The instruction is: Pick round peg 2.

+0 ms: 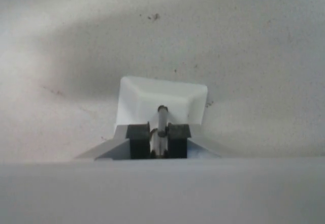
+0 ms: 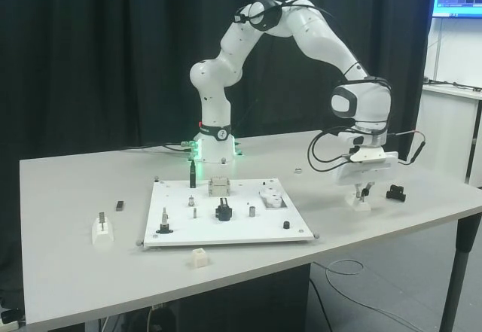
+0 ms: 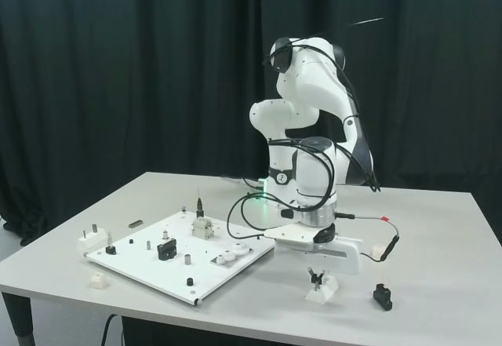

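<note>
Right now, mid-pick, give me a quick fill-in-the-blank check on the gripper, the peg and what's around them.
1. The gripper sits directly above a small ____ holder on the grey table.
2. A thin peg stands in that holder, between the two ____ fingers.
3. Near the holder lies a small ____ clip, apart from the white board.

Missing words: white; black; black

Both room views are bright and evenly lit from overhead; my white arm stands crisp against the black curtain, with soft short shadows on the grey table. A green glow shines at my base. My wrist view is dimmer and soft, my own broad shadow darkening the tabletop, the near edge wholly blurred.
</note>
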`<action>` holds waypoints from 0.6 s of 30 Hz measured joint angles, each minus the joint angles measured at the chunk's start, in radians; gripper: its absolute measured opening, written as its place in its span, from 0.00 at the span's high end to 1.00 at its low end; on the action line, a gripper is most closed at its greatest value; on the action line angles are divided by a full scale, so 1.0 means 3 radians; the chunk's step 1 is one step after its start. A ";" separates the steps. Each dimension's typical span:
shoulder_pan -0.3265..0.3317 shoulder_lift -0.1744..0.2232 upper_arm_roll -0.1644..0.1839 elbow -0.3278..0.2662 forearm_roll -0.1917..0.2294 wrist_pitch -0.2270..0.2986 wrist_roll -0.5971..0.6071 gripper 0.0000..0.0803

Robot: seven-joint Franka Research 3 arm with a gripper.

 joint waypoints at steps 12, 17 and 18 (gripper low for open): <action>0.0001 -0.0002 0.0002 0.0053 0.0000 -0.0117 0.0000 0.92; 0.0001 -0.0005 0.0002 0.0107 0.0000 -0.0206 0.0000 0.92; 0.0001 -0.0005 0.0001 0.0117 0.0000 -0.0225 0.0000 0.92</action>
